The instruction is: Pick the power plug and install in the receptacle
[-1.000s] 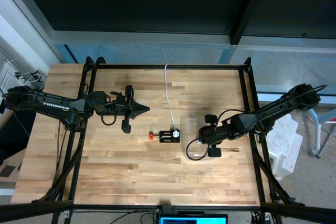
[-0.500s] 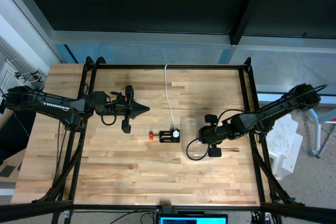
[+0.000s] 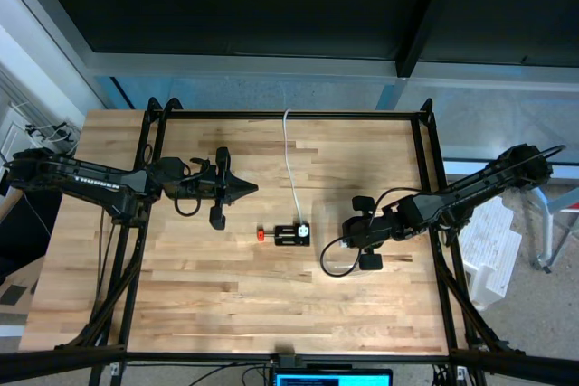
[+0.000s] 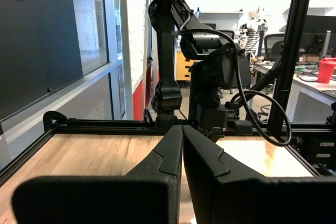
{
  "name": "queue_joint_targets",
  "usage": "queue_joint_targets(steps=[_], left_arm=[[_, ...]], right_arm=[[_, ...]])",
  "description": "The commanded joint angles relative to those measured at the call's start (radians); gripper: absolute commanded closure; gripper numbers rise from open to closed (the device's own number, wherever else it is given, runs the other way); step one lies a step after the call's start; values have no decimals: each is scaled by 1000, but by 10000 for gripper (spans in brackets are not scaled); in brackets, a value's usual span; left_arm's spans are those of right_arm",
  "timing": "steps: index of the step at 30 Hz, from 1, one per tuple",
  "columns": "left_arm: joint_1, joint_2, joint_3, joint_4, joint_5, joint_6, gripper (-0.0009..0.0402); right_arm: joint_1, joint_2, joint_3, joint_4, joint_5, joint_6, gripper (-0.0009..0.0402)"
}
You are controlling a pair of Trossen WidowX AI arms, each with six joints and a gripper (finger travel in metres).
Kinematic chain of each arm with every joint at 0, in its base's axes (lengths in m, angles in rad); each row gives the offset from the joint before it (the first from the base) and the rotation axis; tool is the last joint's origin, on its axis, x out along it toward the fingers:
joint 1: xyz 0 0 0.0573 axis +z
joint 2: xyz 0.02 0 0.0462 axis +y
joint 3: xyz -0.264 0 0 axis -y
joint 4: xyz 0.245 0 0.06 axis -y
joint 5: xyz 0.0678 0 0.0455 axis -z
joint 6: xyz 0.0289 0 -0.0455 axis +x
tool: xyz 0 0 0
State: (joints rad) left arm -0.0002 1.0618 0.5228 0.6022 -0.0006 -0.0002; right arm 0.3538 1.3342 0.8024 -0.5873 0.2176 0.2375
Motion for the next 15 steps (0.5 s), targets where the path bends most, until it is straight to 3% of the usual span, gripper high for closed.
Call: queue_joint_targets(steps=[1,13,15], left_arm=[[0,0,0,0,0,0,393],[0,0,0,0,0,0,393],[0,0,0,0,0,0,393]], right_arm=[[0,0,16,-14,0,0,393],[-3,0,204,-217,3,-37,393],[-3,0,224,-235,19,-37,393]])
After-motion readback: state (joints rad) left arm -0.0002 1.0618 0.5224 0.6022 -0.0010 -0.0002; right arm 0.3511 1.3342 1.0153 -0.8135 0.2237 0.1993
